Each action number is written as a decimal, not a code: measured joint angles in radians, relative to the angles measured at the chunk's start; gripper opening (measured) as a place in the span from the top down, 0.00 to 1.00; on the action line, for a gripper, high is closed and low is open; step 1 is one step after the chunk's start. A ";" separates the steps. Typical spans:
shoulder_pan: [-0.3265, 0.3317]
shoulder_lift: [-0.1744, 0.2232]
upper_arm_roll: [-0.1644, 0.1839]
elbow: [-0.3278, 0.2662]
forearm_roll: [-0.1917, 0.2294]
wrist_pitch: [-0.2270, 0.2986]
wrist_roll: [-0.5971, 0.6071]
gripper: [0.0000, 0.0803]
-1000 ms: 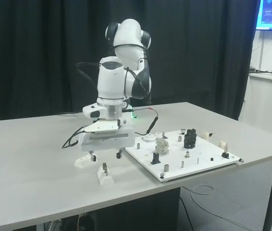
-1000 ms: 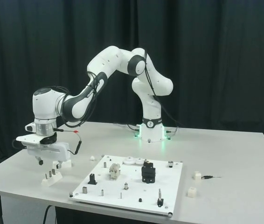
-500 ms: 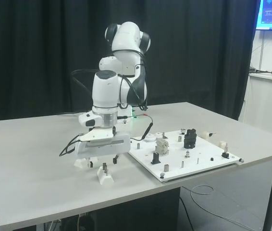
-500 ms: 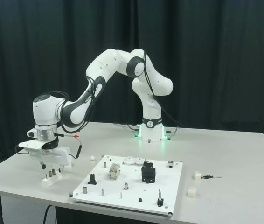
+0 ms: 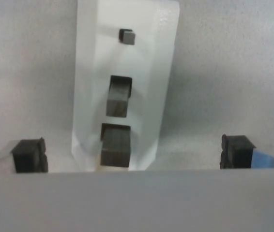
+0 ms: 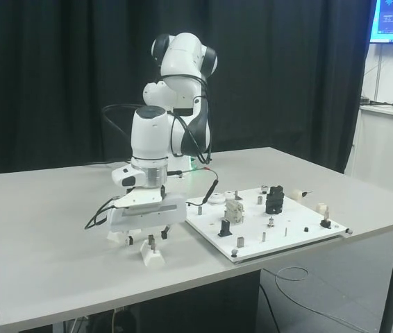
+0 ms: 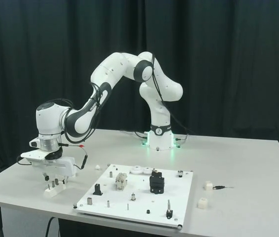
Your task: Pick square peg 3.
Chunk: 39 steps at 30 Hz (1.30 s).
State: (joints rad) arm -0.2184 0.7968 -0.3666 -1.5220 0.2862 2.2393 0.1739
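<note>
Square peg 3 (image 5: 115, 146), a blocky grey stub, stands in a white holder (image 5: 88, 96) between wide-spread fingers (image 5: 30, 155).

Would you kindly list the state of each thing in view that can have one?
pincer: open, a finger on either side of the peg holder
square pegs: three, upright in the holder, none grasped
peg holder: flat on the grey table
assembly board: flat on the table
</note>
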 joint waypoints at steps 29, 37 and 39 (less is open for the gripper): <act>0.007 -0.010 0.000 0.002 0.020 0.005 -0.002 0.87; 0.007 -0.012 -0.002 0.002 0.020 0.005 -0.002 0.87; 0.007 -0.014 -0.004 0.002 0.020 0.003 -0.002 0.87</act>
State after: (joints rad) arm -0.2113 0.7831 -0.3704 -1.5197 0.3063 2.2421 0.1724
